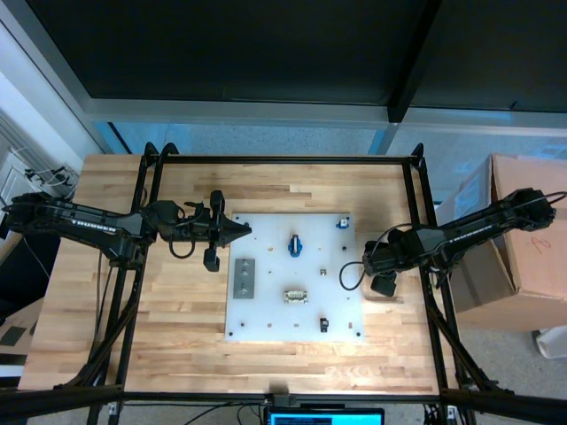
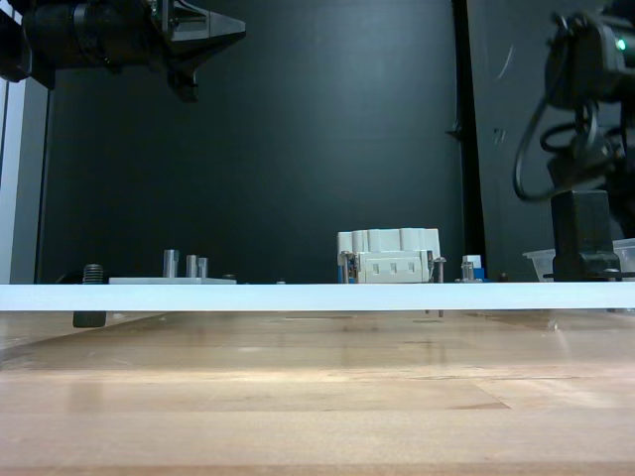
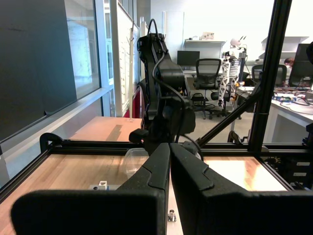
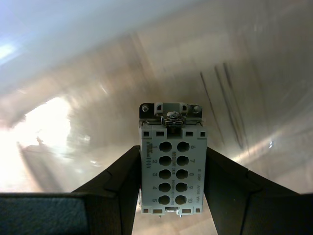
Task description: Remove the HAN10E connector from the taskboard and place in the container
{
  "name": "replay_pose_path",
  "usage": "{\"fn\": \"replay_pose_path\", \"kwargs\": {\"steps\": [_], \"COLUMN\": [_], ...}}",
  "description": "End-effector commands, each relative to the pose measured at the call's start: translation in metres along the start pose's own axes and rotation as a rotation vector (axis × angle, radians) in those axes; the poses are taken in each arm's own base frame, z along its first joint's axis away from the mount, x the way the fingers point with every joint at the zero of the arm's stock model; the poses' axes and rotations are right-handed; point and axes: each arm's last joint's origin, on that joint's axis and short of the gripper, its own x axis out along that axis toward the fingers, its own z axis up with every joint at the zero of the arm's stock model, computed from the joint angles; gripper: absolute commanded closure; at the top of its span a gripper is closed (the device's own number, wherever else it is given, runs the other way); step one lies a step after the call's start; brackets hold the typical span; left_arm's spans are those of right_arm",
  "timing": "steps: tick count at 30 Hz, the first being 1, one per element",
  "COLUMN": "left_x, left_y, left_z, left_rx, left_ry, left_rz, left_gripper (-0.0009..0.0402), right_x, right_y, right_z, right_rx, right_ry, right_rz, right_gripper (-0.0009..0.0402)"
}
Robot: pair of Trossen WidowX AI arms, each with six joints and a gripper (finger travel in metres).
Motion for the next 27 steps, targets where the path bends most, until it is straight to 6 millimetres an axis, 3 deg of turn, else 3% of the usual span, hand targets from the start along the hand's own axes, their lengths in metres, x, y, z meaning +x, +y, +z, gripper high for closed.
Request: {"fn": "replay_pose_path", "kwargs": {"steps": [1, 18, 27], "left_x": [0.000, 0.000, 0.000], "left_y": [0.000, 0.000, 0.000], "left_z": [0.000, 0.000, 0.000], "left_rx": [0.000, 0.000, 0.000], "left_ry": [0.000, 0.000, 0.000], "left_rz": [0.000, 0.000, 0.000], "left_gripper": [0.0393, 0.0393, 0.0393], "right_x": [-0.015, -0.079, -0.081], "right_y": [0.001, 0.004, 0.003], "right_z": [0.005, 0.025, 0.025], "right_rx": [-0.007, -0.040, -0.042], "right_ry": [-0.010, -0.065, -0.063], "right_rz": [-0.013, 0.018, 0.014], "right_gripper": [0.0388, 0.0388, 0.0388]}}
